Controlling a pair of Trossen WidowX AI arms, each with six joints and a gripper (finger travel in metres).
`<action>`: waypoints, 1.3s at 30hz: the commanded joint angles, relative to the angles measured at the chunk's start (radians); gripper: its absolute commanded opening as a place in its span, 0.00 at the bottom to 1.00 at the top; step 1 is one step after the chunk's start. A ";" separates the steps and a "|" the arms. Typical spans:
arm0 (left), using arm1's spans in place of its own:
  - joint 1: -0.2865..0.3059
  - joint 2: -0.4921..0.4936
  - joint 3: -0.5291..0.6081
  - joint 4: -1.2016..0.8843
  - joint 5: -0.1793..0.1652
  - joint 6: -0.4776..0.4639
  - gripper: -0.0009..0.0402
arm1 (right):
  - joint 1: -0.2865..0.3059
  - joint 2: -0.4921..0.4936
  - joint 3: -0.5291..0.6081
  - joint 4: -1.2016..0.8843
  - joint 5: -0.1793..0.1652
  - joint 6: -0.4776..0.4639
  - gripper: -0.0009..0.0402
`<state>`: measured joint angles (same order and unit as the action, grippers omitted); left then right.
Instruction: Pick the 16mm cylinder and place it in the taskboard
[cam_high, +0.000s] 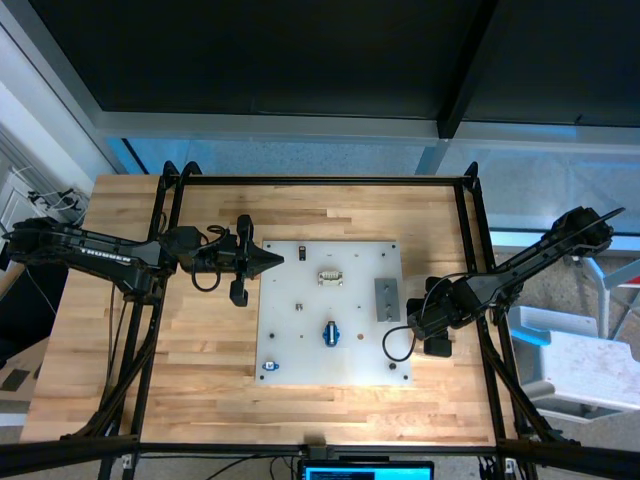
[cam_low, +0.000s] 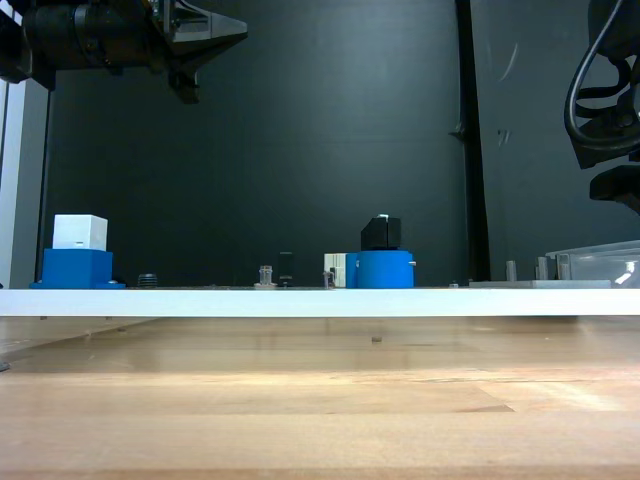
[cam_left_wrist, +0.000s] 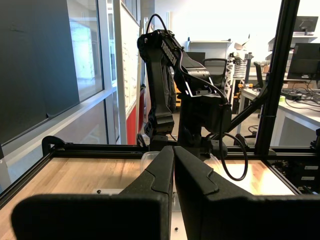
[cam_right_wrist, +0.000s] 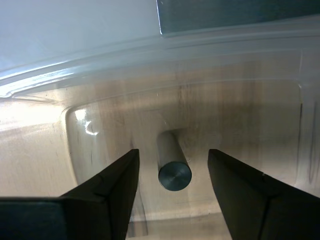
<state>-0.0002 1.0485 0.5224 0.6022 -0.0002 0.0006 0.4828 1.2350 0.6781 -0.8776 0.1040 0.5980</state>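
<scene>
Two dark fingers (cam_right_wrist: 112, 190) of the right gripper (cam_right_wrist: 172, 152) fill the nearest part of the right wrist view, spread wide with the 16mm cylinder (cam_right_wrist: 174, 172) between them. The peg touches neither finger and sits roughly midway in the gap, a little nearer the tips than the palm. It rests inside the clear plastic tray (cam_right_wrist: 100, 100) directly under this gripper, its round end face turned up toward the camera, so it seems to stand on end or nearly so. Beyond the fingertips, past the tray's far wall, an edge of the grey metal block (cam_right_wrist: 225, 12) shows. From the high view, the taskboard (cam_high: 300, 340) lies just to the inner side of the right gripper (cam_high: 432, 325). The left gripper (cam_high: 270, 258) hangs well above the board's opposite edge, its fingers pressed together and holding nothing, apparently parked. As I judge it, the task is early: the approach looks finished and the jaws are lined up, but no grasp has been made. What remains is closing on the peg, lifting it clear of the tray, carrying it over the board and seating it in its hole. Which hole that is cannot be told from these views.
</scene>
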 joint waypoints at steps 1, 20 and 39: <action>0.000 0.000 0.000 0.000 0.000 0.000 0.02 | 0.001 0.000 0.000 0.000 -0.001 0.000 0.41; 0.000 0.000 0.000 0.000 0.000 0.000 0.02 | 0.002 0.000 0.000 0.005 -0.018 -0.001 0.18; 0.000 0.000 0.000 0.000 0.000 0.000 0.02 | 0.002 -0.005 0.019 -0.016 -0.021 -0.001 0.09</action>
<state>-0.0002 1.0485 0.5228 0.6022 -0.0002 0.0006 0.4847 1.2331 0.6876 -0.8837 0.0837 0.5972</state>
